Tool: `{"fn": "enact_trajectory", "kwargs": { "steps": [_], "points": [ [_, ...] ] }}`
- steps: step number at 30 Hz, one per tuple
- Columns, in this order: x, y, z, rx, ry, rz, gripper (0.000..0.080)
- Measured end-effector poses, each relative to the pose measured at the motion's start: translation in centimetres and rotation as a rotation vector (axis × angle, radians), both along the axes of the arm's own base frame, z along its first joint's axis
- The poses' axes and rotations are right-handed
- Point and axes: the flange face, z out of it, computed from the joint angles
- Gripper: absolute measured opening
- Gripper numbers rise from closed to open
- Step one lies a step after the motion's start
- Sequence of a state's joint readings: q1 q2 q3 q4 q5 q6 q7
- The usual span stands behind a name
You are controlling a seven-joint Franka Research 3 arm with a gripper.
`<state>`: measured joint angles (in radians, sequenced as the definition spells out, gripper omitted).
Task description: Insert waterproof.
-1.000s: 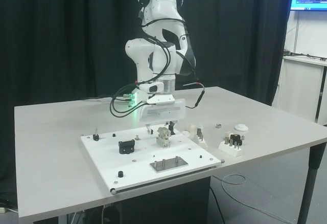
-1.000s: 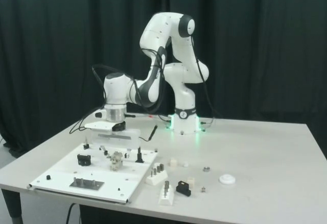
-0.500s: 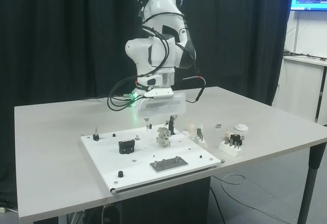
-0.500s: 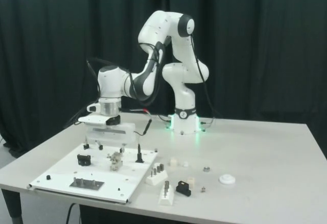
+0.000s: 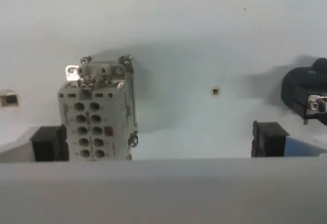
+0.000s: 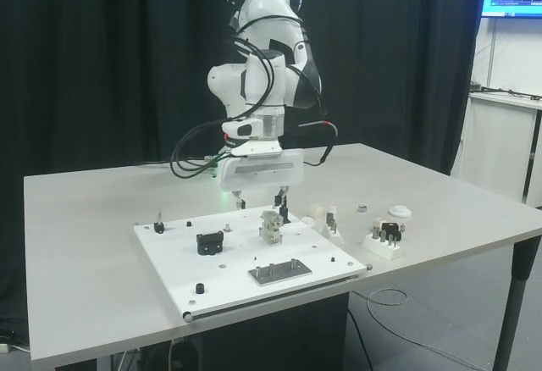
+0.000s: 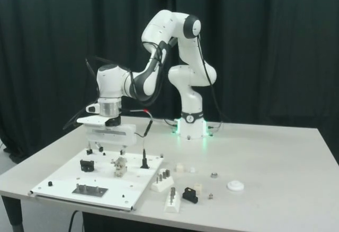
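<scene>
The waterproof connector (image 5: 97, 114) is a grey block with rows of pin holes, and it stands upright in the middle of the white board (image 6: 169, 252). The same connector (image 6: 271, 224) (image 7: 121, 166) shows in both room views. My gripper (image 5: 158, 141) hangs above it, open, with its black fingertips (image 5: 49, 143) wide apart and nothing held between them. In the room views the gripper (image 6: 258, 197) (image 7: 111, 149) is a little above the board, over the connector and apart from it.
On the board are a black part (image 6: 209, 241), a metal plate with pegs (image 6: 279, 271) and a black upright piece (image 7: 144, 163). Beside the board, white holders with pegs (image 6: 385, 240) and a white round cap (image 7: 235, 185) lie on the grey table.
The arm has risen: the gripper was low at the connector one second ago and now hangs higher above it, shifted slightly sideways. The connector stays on the board.
</scene>
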<state>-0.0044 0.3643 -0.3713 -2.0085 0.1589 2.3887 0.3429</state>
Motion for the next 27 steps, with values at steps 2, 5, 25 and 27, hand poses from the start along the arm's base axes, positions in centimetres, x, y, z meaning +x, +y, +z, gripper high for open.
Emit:
{"fn": "enact_trajectory", "kwargs": {
  "steps": [2, 5, 25, 27],
  "points": [
    [0.0, -0.1, 0.0, -0.001, 0.000, -0.001, 0.0800],
    [0.0, -0.2, -0.1, -0.002, 0.001, -0.002, 0.0800],
    [0.3, -0.8, -1.1, -0.013, 0.016, -0.006, 0.0800],
    [0.3, -0.8, -1.1, -0.013, 0.017, -0.007, 0.0800]
  ]
}}
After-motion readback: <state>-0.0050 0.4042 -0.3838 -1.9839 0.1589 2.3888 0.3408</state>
